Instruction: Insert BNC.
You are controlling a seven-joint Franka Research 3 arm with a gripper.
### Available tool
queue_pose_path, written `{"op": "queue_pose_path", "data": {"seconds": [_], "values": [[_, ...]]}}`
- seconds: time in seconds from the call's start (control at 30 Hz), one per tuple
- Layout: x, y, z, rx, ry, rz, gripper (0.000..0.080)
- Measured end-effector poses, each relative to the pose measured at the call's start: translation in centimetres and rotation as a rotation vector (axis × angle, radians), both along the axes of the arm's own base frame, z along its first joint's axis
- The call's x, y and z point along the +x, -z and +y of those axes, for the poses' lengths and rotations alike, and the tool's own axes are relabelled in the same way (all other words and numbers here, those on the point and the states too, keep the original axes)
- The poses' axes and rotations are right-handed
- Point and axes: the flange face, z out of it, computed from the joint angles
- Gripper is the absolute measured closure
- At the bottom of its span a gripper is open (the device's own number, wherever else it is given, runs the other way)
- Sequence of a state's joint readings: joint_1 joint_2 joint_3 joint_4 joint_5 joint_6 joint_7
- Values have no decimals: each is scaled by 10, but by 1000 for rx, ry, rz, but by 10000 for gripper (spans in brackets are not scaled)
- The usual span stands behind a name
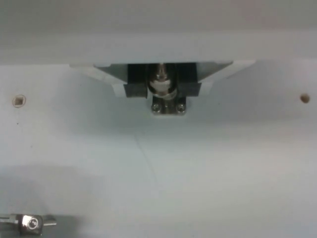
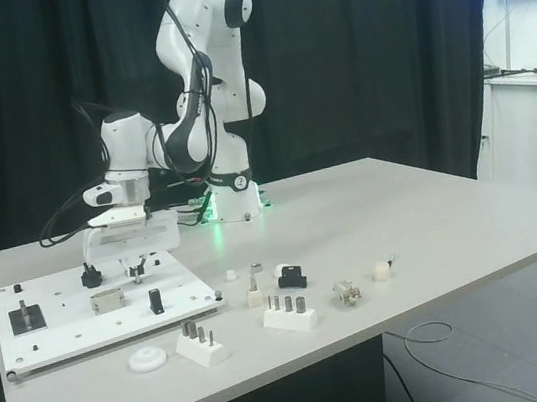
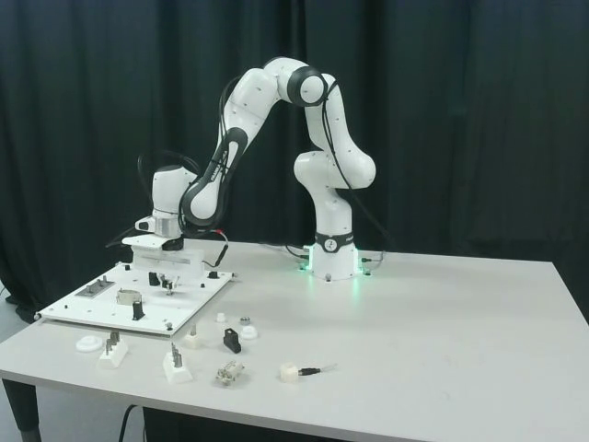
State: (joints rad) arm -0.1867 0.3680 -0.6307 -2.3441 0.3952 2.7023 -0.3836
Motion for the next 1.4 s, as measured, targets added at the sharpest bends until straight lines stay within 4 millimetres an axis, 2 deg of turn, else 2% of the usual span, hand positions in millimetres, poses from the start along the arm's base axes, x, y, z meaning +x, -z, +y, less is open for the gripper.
{"op": "queue_pose_path", "data": {"seconds": [1.4], "values": [[1, 0, -1, -16, -2, -4, 682]]}}
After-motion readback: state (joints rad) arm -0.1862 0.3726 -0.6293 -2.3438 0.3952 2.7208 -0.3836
